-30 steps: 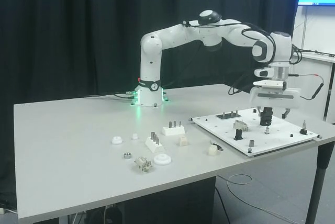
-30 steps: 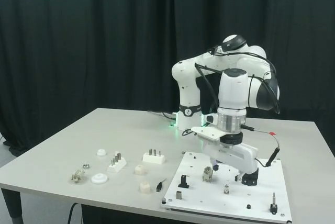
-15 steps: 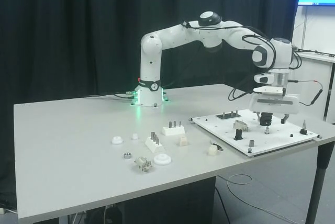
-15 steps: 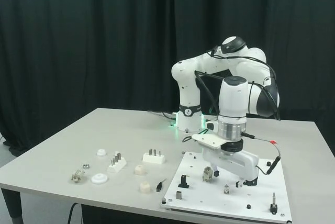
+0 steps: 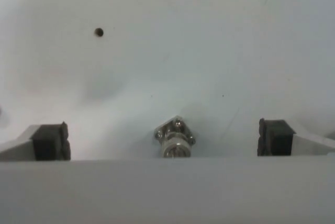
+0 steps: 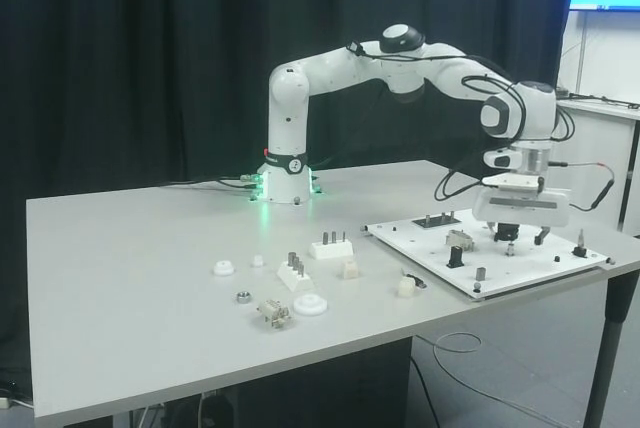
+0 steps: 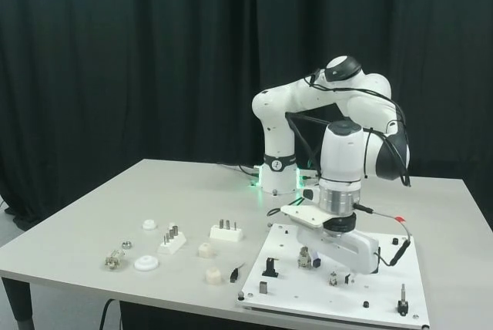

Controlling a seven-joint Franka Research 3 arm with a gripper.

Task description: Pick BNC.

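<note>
Where the wrist view looks down past them, the two black fingertips (image 5: 51,141) stand wide apart, one on each side of the BNC (image 5: 175,139), neither touching it – the gripper (image 5: 162,140) is spread, w/ clear gaps on both sides. The BNC stands upright on the white board (image 5: 167,51), a small metal connector on a square flange, roughly midway between the pads. A small dark hole (image 5: 99,32) shows in the board beyond it. In the first room view the gripper (image 6: 521,231) is low over the board (image 6: 540,266), its white hand nearly down at the surface, fingers mostly hidden by the hand. Same in the second room view – gripper (image 7: 343,268) close over the board (image 7: 323,299), BNC (image 7: 334,277) just visible below the hand. Other bits on the board: a black bracket (image 6: 455,257), a short post (image 6: 481,273), a black pin (image 6: 579,246) near the far corner. Off the board, on the grey table (image 6: 130,268), lie loose parts, well apart from the gripper: a white block w/ pegs (image 6: 331,245), a white gear (image 6: 312,305), a small metal connector (image 6: 272,313). Arm base (image 6: 282,183) shows green light.
</note>
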